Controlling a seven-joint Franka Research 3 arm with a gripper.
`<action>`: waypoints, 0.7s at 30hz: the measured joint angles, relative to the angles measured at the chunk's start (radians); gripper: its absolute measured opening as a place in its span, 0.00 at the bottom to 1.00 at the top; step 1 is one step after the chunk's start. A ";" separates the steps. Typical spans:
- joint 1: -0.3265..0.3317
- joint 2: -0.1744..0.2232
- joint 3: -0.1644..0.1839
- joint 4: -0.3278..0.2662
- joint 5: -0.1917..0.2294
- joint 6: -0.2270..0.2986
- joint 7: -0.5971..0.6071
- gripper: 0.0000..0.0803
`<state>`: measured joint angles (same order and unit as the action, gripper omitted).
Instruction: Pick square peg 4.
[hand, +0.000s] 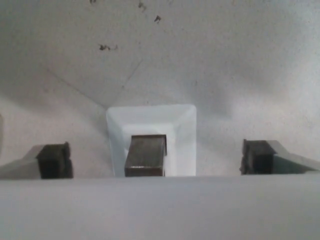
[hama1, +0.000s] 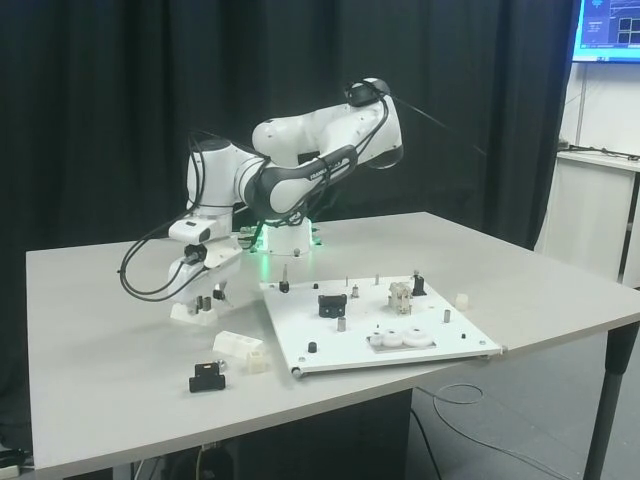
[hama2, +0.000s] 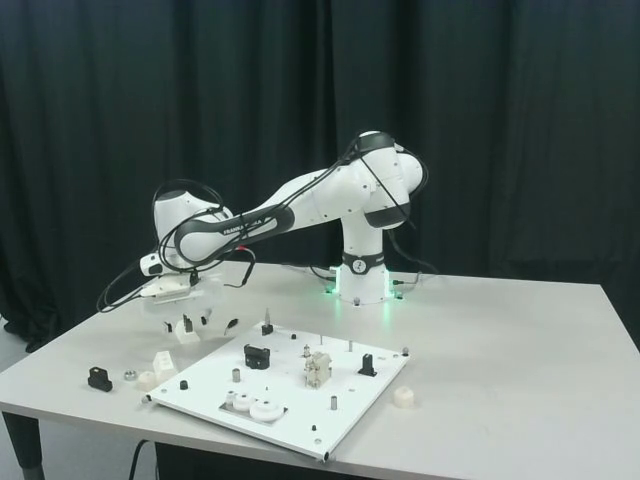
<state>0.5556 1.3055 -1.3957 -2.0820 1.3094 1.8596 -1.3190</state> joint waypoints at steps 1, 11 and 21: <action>0.000 0.000 0.000 0.000 0.000 0.000 0.000 1.00; 0.001 -0.001 0.001 0.002 0.000 0.000 0.000 0.58; 0.003 -0.001 0.001 0.003 0.001 0.000 0.001 0.37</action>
<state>0.5585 1.3043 -1.3951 -2.0789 1.3104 1.8596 -1.3183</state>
